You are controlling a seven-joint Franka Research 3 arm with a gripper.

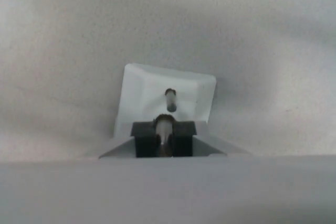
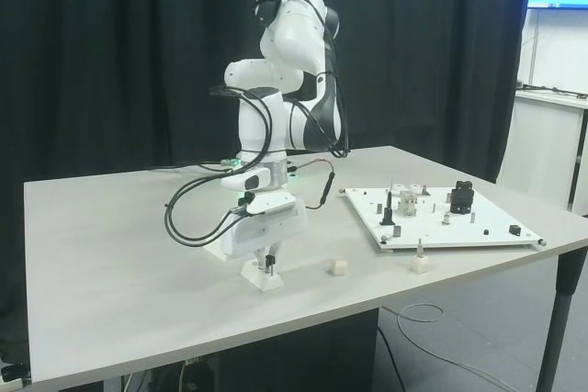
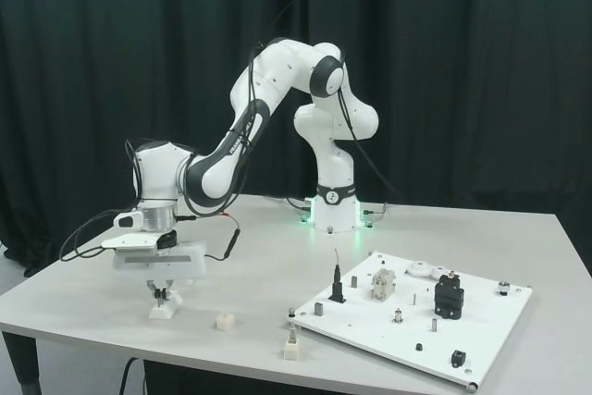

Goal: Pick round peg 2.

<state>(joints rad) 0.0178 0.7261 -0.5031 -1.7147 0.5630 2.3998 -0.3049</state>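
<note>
Black curtains back the grey desk (image 2: pixel 110 254); near its front edge, the claw (image 1: pixel 164 142) grips round peg 2 (image 1: pixel 164 136) above its white holder (image 1: pixel 142 85).

Grey rectangular table (image 3: pixel 83 307), matt top, bearing the following directly on its surface: white robot arm base (image 3: pixel 335 215), bolted toward the rear; large white flat assembly board (image 3: pixel 481 344) carrying small black and grey fixtures; small white square peg holder (image 3: pixel 164 310) near the front edge; small white cube block (image 3: pixel 225 321) just beside it; small white block with upright pin (image 3: pixel 292 350) near the board's corner.
</note>
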